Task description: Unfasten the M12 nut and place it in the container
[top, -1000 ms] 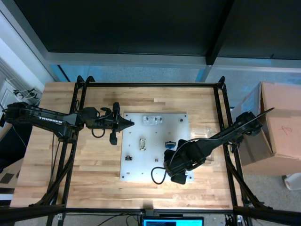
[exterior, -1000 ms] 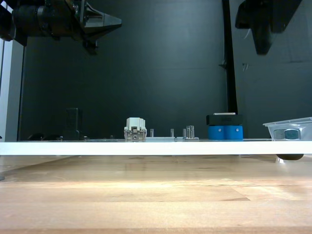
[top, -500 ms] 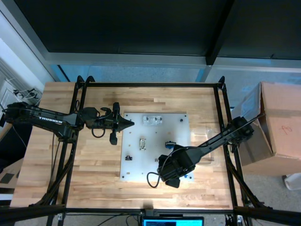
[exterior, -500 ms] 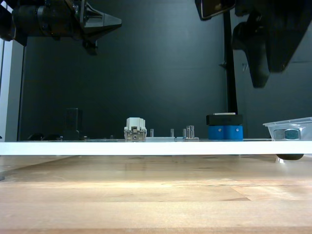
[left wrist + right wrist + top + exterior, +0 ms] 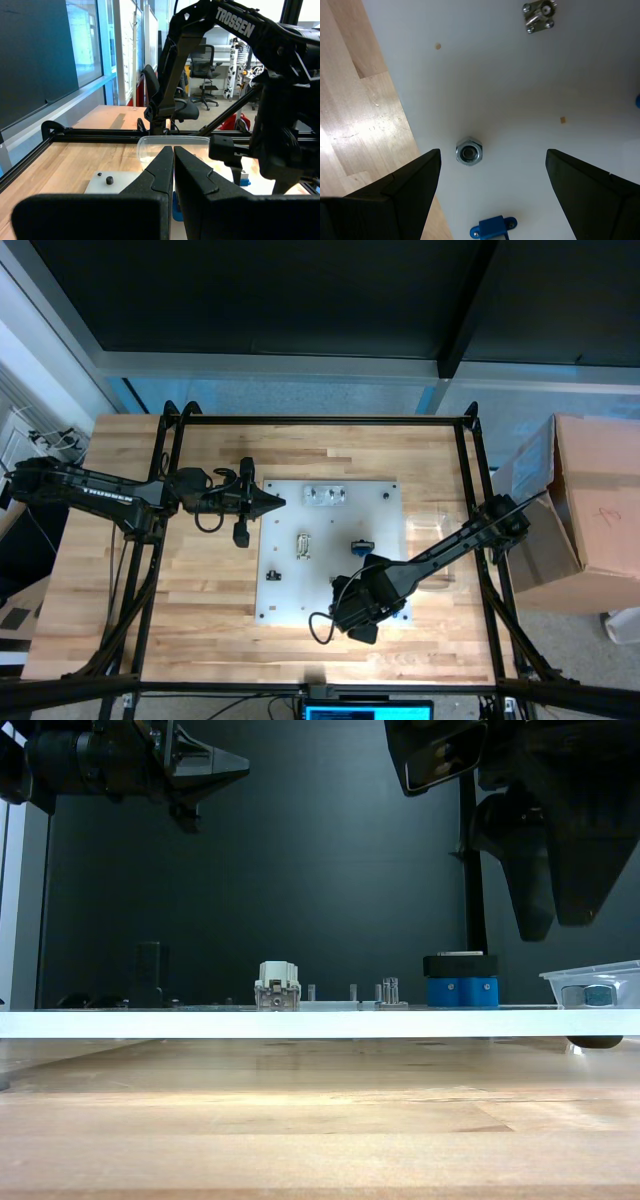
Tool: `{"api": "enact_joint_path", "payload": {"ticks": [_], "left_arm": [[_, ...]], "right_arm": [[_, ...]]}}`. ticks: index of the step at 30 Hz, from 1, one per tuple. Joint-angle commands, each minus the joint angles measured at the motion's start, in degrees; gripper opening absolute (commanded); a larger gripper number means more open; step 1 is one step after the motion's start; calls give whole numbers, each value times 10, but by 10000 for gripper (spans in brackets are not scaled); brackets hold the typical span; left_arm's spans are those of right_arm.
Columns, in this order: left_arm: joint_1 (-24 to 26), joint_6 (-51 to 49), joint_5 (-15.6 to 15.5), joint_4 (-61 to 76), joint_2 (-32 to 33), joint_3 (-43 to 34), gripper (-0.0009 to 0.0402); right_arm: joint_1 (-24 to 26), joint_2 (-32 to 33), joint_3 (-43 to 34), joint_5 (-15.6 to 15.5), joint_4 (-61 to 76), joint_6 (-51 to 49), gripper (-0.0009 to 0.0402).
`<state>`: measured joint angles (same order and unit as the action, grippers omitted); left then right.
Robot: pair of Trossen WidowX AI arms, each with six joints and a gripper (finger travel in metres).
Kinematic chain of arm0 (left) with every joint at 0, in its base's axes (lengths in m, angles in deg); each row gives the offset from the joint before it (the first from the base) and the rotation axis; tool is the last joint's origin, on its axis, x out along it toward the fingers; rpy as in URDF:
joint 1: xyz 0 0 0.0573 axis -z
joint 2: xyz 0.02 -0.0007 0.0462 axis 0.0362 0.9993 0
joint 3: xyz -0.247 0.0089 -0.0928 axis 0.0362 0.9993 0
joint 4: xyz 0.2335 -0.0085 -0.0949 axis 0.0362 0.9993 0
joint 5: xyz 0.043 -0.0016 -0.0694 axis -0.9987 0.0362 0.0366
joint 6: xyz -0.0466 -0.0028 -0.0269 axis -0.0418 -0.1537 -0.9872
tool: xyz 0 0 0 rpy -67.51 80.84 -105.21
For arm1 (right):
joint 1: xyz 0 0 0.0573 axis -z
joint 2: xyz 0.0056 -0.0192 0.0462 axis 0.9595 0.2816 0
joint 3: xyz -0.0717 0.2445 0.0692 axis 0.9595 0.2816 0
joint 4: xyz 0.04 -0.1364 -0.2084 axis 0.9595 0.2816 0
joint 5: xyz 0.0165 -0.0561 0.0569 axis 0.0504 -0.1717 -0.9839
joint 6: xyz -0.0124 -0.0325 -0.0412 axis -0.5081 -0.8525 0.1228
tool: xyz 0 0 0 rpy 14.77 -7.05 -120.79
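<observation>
The small silver nut sits on its stud on the white board, seen end-on with a dark core. In the low view the nut shows in front of the clear container. My right gripper hangs open straight above the board, with the nut below, close to one finger. In the high view the right gripper covers the board's near right edge and hides the nut. My left gripper is shut on nothing, held high beyond the board's left edge.
A blue block, a white connector and a silver post stand on the board. A blue clip lies near the nut. The clear container is right of the board. A cardboard box stands off the table's right side.
My right arm has swung left and toward the near edge, and its gripper now hangs lower over the board's near right part. The nut and the left arm have not moved.
</observation>
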<state>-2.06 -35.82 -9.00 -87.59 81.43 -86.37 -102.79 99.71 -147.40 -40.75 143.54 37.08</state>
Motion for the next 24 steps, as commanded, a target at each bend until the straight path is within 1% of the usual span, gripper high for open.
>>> {"api": "enact_joint_path", "payload": {"ticks": [1, 8, 12, 24], "left_arm": [[0, 0, 0, 0, 0, 0, 0], [0, 0, 0, 0, 0, 0, 0], [0, 0, 0, 0, 0, 0, 0], [0, 0, 0, 0, 0, 0, 0]], "right_arm": [[-3, 7, 0, 0, -4, -1, 294], [-11, 27, 4, -11, -13, -14, 294], [-12, 27, 15, -11, -30, -15, 292], [-13, 26, 19, -10, -35, -15, 262]]}}
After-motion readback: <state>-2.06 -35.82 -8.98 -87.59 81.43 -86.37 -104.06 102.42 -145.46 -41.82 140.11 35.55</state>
